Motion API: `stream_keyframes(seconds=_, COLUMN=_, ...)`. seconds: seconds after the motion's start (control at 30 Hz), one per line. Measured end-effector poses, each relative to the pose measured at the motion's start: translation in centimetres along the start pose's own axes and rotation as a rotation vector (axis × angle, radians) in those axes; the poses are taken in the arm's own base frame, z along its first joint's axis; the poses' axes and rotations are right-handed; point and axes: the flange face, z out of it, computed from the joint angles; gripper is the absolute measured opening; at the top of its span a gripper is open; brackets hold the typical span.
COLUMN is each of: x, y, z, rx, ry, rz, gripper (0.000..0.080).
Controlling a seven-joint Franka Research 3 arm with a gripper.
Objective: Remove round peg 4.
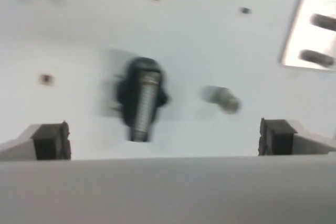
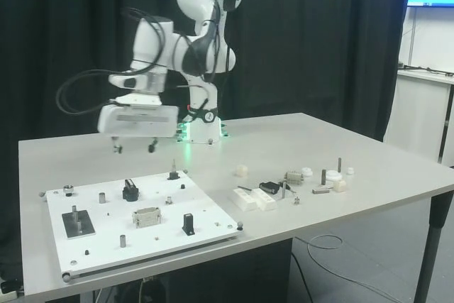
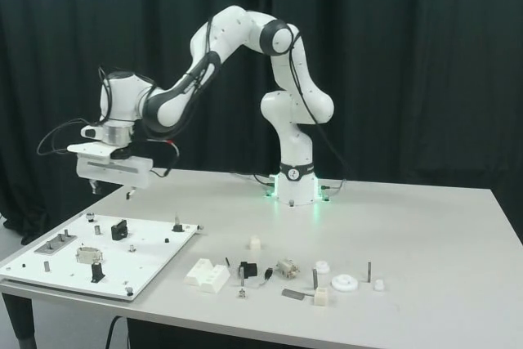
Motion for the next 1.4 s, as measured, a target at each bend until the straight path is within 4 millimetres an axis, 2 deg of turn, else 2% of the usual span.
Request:
stream_keyframes(seconds=0.3, x=2.0, y=5.2, z=2.1, rx=0.013, ry=0.035, rz=-0.064, gripper=0.0800)
stream_keyframes(seconds=0.57, x=4.1, y=8.1, z=4.2, rx=0.029, ry=0.047, rz=-0.097, gripper=0.0800)
stream_keyframes(seconds=0.93, x=5.4, y=9.1, z=6.7, rx=0.077, ry=-0.017, rz=-0.120, gripper=0.0800)
stream_keyframes(seconds=1.4, x=4.7, y=9.1, z=9.4, rx=0.090, ry=-0.088, rz=-0.167, gripper=0.0800)
